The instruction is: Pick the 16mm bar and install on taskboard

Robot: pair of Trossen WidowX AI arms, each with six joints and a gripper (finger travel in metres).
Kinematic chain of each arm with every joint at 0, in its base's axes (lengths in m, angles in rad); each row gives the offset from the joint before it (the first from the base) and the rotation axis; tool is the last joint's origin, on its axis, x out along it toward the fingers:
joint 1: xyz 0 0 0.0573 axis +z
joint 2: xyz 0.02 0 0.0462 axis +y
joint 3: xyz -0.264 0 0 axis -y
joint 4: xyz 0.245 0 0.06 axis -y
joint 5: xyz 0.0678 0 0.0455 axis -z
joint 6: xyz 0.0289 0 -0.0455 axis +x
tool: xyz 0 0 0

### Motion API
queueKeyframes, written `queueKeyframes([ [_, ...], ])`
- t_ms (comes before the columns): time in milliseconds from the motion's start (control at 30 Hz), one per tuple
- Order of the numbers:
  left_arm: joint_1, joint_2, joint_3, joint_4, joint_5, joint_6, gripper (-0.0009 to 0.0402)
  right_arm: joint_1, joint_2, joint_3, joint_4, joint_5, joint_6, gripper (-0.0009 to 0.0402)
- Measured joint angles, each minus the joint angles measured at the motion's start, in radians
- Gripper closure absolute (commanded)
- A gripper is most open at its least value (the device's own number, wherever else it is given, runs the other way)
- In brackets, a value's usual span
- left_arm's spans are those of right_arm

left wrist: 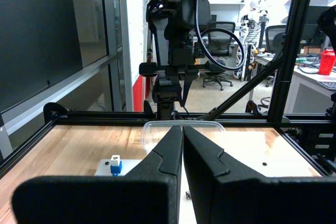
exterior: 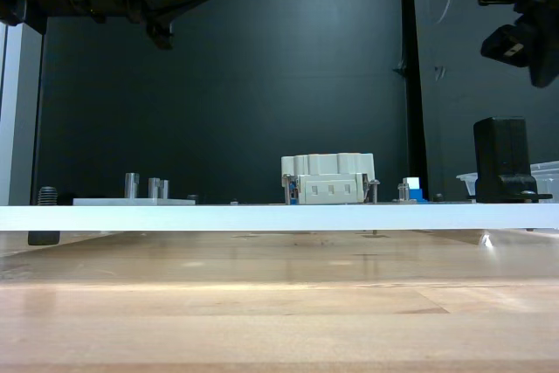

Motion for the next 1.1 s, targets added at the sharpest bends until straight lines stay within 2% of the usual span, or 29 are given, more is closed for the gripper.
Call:
queueKeyframes([
  [300, 0.000, 0.000, 0.000, 0.000, 0.000, 0.000, 0.0393, 0.100, 0.000, 0.000, -0.097, 0.003, 0.080, 0.0393],
  [467, 0.000, 0.000, 0.000, 0.000, 0.000, 0.000, 0.0393, 0.141, 0.002, -0.008, -0.124, 0.053, 0.130, 0.0383],
  [733, 0.000, 0.000, 0.000, 0.000, 0.000, 0.000, 0.0393, 0.164, 0.053, -0.046, -0.120, 0.053, 0.147, 0.0300],
  [833, 0.000, 0.000, 0.000, 0.000, 0.000, 0.000, 0.0393, 0.167, 0.080, -0.047, -0.109, 0.078, 0.147, 0.0264],
  [900, 0.000, 0.000, 0.000, 0.000, 0.000, 0.000, 0.0393, 0.167, 0.092, -0.053, -0.108, 0.083, 0.145, 0.0243],
  [1100, 0.000, 0.000, 0.000, 0.000, 0.000, 0.000, 0.0393, 0.171, 0.099, -0.076, -0.054, 0.095, 0.144, 0.0212],
])
